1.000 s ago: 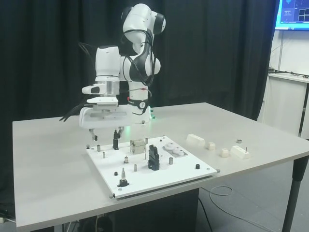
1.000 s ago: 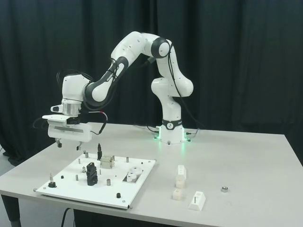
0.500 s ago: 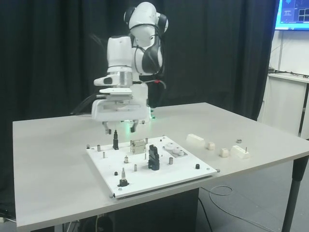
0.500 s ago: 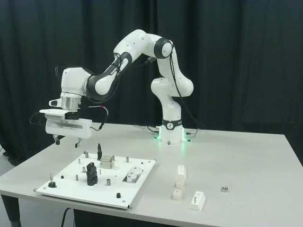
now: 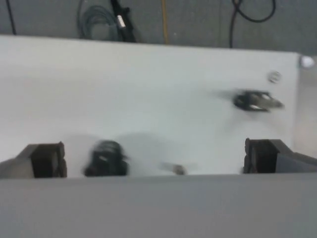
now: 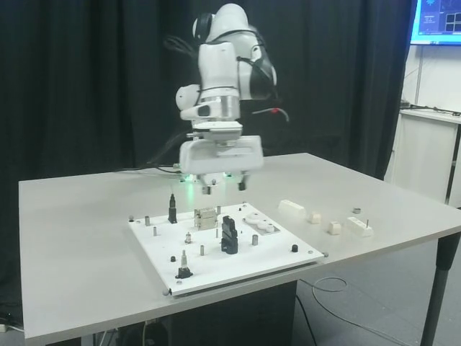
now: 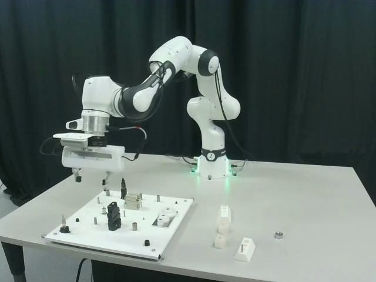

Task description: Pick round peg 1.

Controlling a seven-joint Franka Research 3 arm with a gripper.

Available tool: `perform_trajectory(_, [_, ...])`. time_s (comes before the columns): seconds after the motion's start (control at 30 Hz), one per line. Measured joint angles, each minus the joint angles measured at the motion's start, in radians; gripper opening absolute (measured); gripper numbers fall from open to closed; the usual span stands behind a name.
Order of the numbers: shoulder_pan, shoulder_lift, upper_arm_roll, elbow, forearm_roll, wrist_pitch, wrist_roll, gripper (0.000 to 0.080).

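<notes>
- The gripper [image 6: 225,187] hung in the air over the far part of the white board [image 6: 281,261]. Its two fingers were spread wide with nothing between them.
- In the wrist view the gripper [image 5: 154,158] showed one dark, blocky fingertip at each side, with only the board's flat white face in the gap.
- From the second room view the gripper [image 7: 92,180] was clear of every part beneath it and touched none of them.
- Round peg 1 could not be singled out. Several short grey pegs [image 6: 255,240] stood upright on the board, all well below the fingertips and none within their reach.
- These pegs were small, plain cylinders with a dull metallic look, set apart from one another across the board.
- The board was a thin, smooth, square plate lying flat on the grey table [image 6: 72,238], at the table's near edge.
- A black block [image 6: 228,234] with a stepped, angular outline stood near the board's middle.
- Just behind it sat a small boxy metal part [image 6: 205,218].
- A slim black post [image 6: 172,209] rose upright near the board's far side.
- Toward the near corner a thin pin [image 6: 184,267] stood on a round black base.
- A low white part [image 6: 261,223] with rounded hollows lay on the board beside the black block.
- Off the board, several small white blocks [image 6: 292,207] rested on the bare table, well apart from the gripper.
</notes>
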Motion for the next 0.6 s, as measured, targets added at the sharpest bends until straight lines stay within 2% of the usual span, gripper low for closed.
perform_trajectory(0.33, [0.081, 0.040, 0.000, 0.083, -0.014, -0.085, 0.135, 0.0800])
perform_trajectory(0.6, [0.158, 0.063, 0.000, 0.117, -0.029, -0.141, 0.248, 0.0800])
